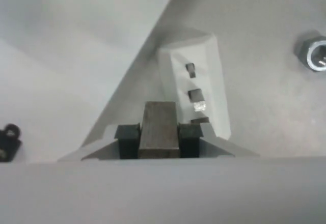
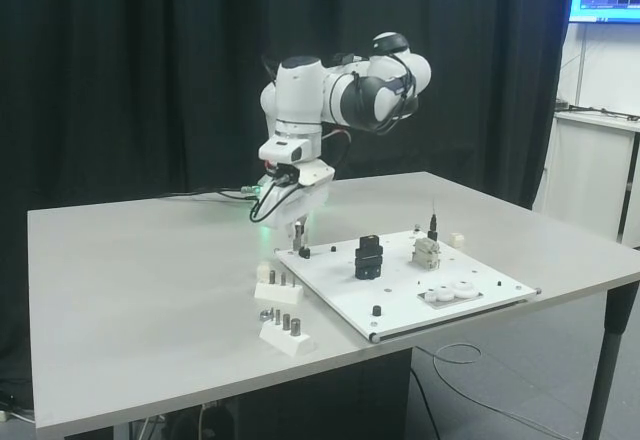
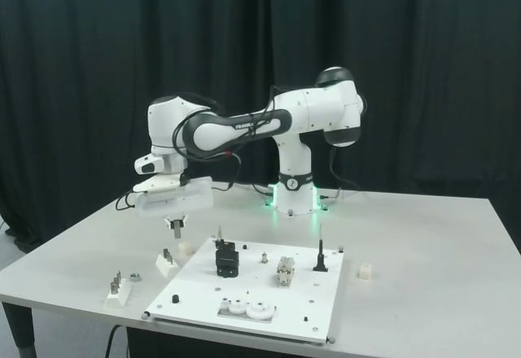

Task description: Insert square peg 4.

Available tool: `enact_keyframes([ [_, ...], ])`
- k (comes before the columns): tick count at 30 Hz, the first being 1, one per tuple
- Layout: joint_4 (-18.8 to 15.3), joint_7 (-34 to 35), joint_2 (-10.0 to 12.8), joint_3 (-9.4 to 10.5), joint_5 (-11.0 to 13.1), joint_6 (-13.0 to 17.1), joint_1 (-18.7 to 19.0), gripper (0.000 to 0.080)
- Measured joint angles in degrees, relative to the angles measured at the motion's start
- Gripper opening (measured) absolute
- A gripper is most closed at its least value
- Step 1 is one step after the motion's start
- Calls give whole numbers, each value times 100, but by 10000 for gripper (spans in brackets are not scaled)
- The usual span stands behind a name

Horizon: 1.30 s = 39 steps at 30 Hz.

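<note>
In the wrist view my gripper [image 1: 159, 134] is shut on a grey square peg [image 1: 160, 119], with one black finger [image 1: 127, 133] on each side of it. Below the peg stands a white peg holder [image 1: 196, 89] with small dark pegs [image 1: 196, 95] in its slots. The room views show the gripper [image 2: 298, 228] [image 3: 175, 226] hanging above the table near the white board's [image 2: 400, 305] corner, a little above that holder [image 2: 277, 288] [image 3: 167, 262]. The peg is held upright and clear of the holder.
A second white holder [image 2: 287, 335] [image 3: 120, 289] with pegs stands nearer the table edge, beside a loose nut [image 1: 313, 53] [image 3: 135, 277]. The board [image 3: 252, 293] carries a black fixture [image 2: 368, 257], white gears [image 2: 447, 294] and a thin upright post [image 3: 320, 256].
</note>
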Motion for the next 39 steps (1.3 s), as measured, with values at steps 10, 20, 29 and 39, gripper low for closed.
enact_keyframes([
  [10,-1,269,-22,-267,-266,-229,303,155],
  [20,-3,470,-49,-521,-370,-428,578,155],
  [29,-12,904,-91,-651,-421,-486,758,155],
  [39,-12,1269,-96,-852,-449,-655,910,155],
])
